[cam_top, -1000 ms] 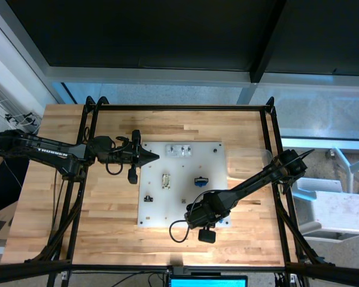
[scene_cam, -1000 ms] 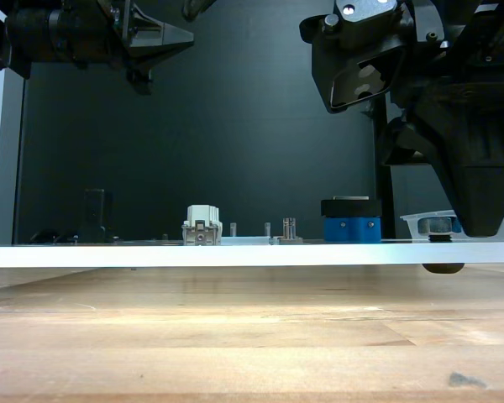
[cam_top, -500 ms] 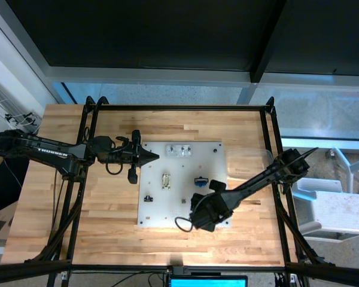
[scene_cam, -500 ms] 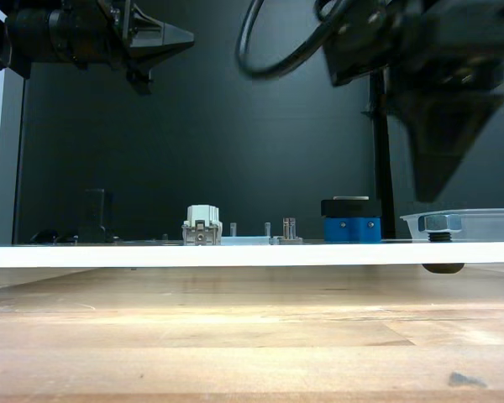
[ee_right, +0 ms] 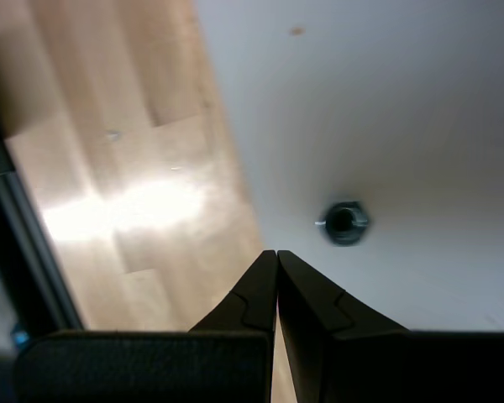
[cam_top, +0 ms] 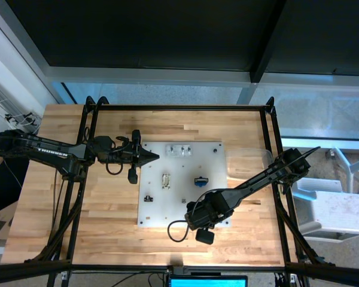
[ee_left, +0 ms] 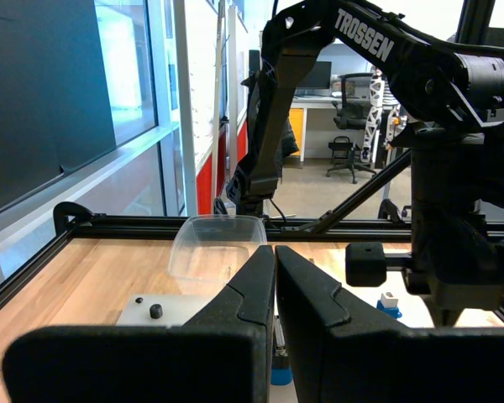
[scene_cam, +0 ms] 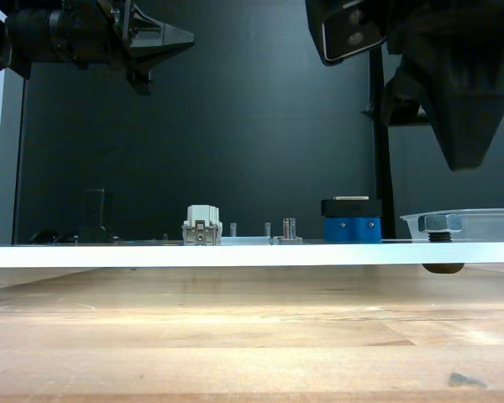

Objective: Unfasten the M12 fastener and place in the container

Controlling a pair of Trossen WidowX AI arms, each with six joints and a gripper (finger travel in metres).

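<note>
The M12 fastener (scene_cam: pixel 439 222), a small silver hex nut, sits on its stud on the white board (cam_top: pixel 167 206), with black ribs showing beneath it. The right wrist view shows the nut (ee_right: pixel 344 223) from above, apart from my right gripper (ee_right: pixel 277 253), which is shut on nothing. In the low view my right gripper (scene_cam: pixel 468 161) hangs above the nut and slightly to its right. The arm hides the nut in the high view, where the right gripper (cam_top: pixel 210 210) hovers over the board's near right part. The clear container (scene_cam: pixel 487 220) (cam_top: pixel 251 162) stands beside the board's right edge. My left gripper (cam_top: pixel 154 156) (ee_left: pixel 275 256) is shut and raised at the board's far left.
A blue-and-black part (cam_top: pixel 200 180) (scene_cam: pixel 351 220) and a white connector (cam_top: pixel 166 180) (scene_cam: pixel 202 227) stand mid-board. A clear block with pins (cam_top: pixel 180 150) and a black post (cam_top: pixel 215 150) are at the far edge. A black frame (cam_top: pixel 274 143) rims the table.
One second ago the right gripper was down around the nut. It has since lifted off it and its wrist has turned. The nut stays on its stud; the left arm has not moved.
</note>
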